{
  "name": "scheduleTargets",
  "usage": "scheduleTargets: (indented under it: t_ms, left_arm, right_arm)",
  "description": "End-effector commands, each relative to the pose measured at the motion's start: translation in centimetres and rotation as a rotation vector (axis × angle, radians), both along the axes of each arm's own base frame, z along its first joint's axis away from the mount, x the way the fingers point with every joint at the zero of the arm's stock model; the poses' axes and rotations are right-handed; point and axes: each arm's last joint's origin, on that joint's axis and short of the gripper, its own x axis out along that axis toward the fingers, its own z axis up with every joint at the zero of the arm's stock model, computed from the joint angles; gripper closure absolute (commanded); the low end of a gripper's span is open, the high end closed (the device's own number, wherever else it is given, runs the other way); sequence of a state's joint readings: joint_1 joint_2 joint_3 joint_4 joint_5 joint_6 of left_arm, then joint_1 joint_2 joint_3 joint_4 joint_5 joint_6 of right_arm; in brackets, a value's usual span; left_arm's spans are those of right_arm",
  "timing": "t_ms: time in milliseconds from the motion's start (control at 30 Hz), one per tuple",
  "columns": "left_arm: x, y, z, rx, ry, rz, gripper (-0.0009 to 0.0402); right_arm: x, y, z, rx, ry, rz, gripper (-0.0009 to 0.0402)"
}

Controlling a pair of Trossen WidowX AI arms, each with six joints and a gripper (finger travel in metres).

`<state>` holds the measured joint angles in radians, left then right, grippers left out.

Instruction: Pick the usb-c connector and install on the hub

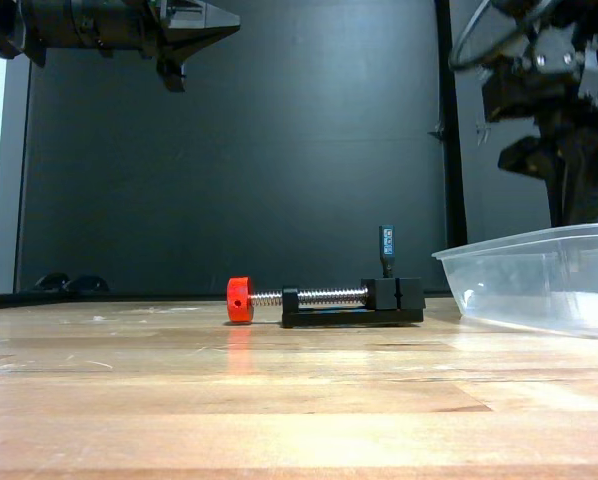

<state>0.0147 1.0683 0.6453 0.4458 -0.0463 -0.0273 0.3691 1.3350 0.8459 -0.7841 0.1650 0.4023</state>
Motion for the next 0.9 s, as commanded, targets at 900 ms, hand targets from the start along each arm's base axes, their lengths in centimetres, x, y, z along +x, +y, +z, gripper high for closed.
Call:
scheduleTargets:
  t_ms: [900]
  left_arm:
    - [0.0, 0.0, 0.0, 0.000, 0.000, 0.000, 0.0393]
  right_arm:
    - [1.6, -0.6, 5.0, -0.022, -0.046, -0.007, 0.0393]
